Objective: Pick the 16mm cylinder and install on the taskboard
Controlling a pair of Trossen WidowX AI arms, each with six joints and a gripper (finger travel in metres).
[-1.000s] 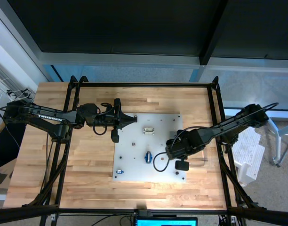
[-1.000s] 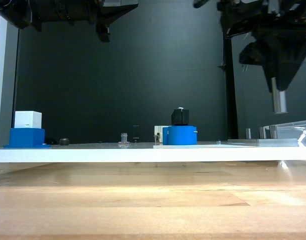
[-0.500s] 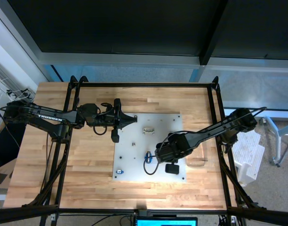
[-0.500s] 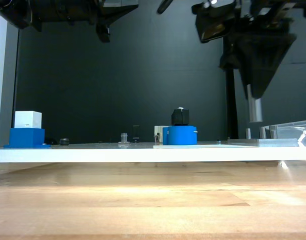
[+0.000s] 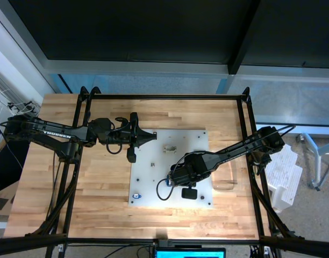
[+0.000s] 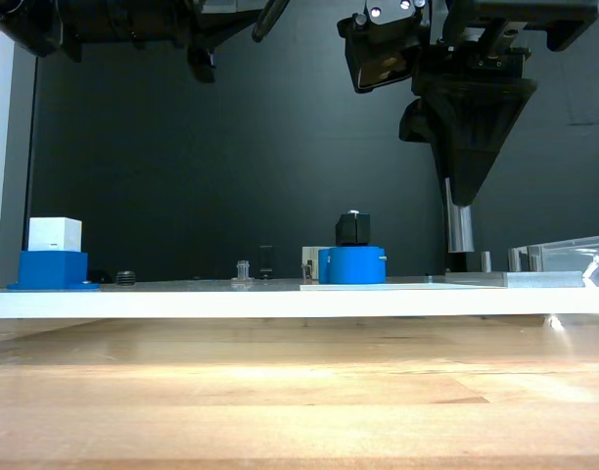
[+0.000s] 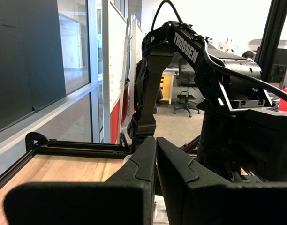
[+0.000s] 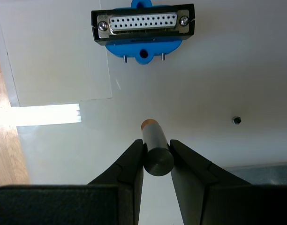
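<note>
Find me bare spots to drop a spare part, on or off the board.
Free: wood left of the board, and the near strip before it. Board's far-right corner is bare. Crowded: board centre, where right gripper clamps the cylinder by the blue connector. Left gripper, shut, hangs over the far-left corner.

Count: 2 end effectors (left end effector (image 5: 154,134) at taskboard (image 5: 145,180) far-left corner, right end effector (image 8: 156,145) above it), 1 16mm cylinder (image 8: 155,152), 1 taskboard, 2 blue fittings (image 6: 353,264), 1 beige connector (image 5: 170,149), 1 table (image 5: 100,183).
</note>
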